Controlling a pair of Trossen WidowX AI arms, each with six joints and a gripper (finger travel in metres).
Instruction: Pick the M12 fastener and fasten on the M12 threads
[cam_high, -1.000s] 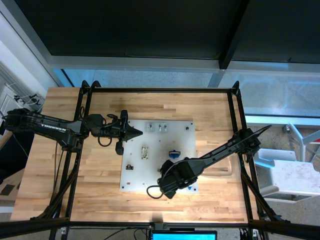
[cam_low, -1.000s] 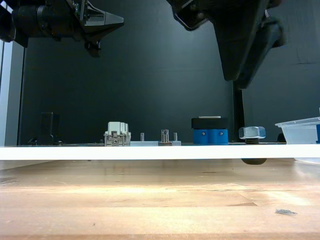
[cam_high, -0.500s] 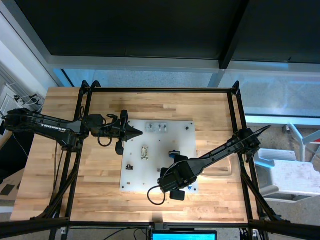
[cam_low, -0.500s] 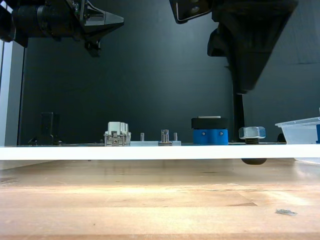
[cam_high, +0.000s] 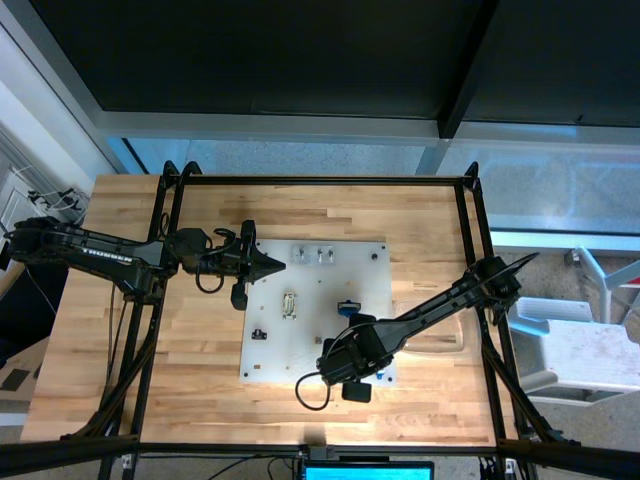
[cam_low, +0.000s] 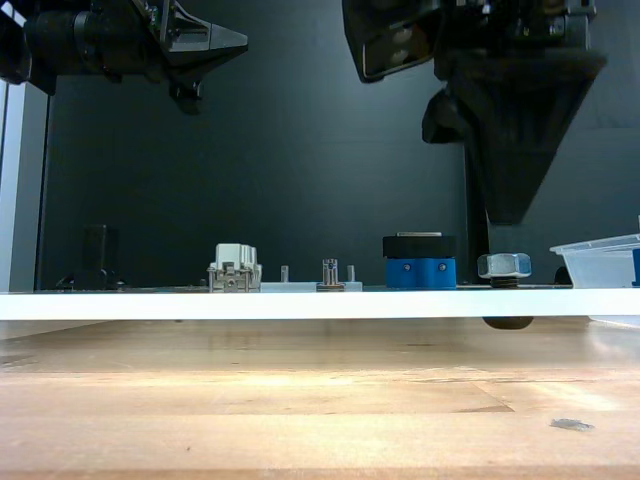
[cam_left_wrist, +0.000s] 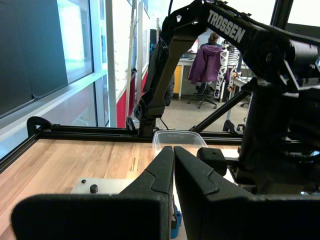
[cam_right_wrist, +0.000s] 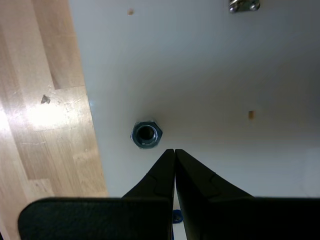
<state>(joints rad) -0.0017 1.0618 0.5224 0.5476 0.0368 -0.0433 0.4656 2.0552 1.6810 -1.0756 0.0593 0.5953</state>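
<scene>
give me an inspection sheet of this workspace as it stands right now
surface: white board on a wooden table.
job's things: silver nut on its black stud, near the board's near right edge.
clutter: blue connector blocks, grey connector, clear tray off the board's right side.
grippers: right gripper shut, empty, hanging above the nut without touching it; left gripper shut, empty, raised over the board's far left part.
cables: black loop under the right arm's wrist.
surroundings: black frame round the table; person in purple seated beyond it.
</scene>
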